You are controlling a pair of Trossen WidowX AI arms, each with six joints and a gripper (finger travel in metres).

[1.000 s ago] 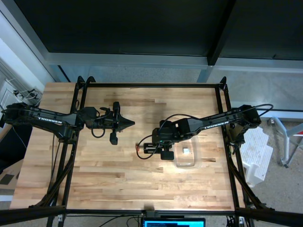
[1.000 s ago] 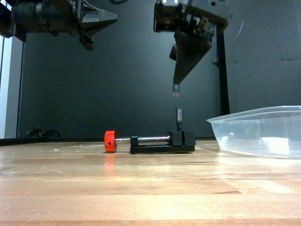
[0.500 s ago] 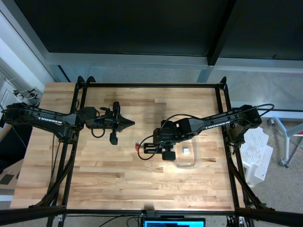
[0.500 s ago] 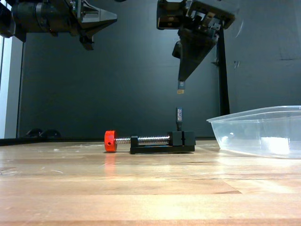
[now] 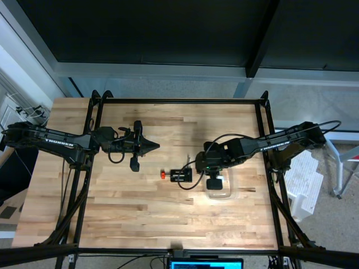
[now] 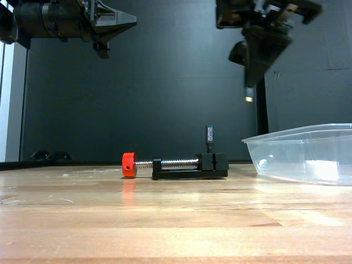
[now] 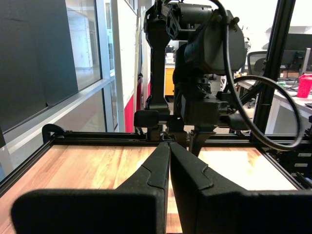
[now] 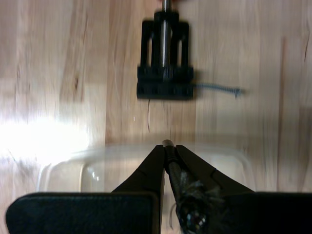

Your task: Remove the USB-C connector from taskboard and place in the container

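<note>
Pinching connector (image 6: 249,99), right hand (image 8: 166,150), left hand (image 6: 131,21) aloft

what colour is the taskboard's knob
Orange-red knob, best in the low view. Left gripper parked high; right gripper holds the USB-C connector over the container rim.

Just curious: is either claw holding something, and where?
Right gripper, over the container rim, pinches the USB-C connector above its tip. Left gripper, parked aloft, holds nothing.
</note>
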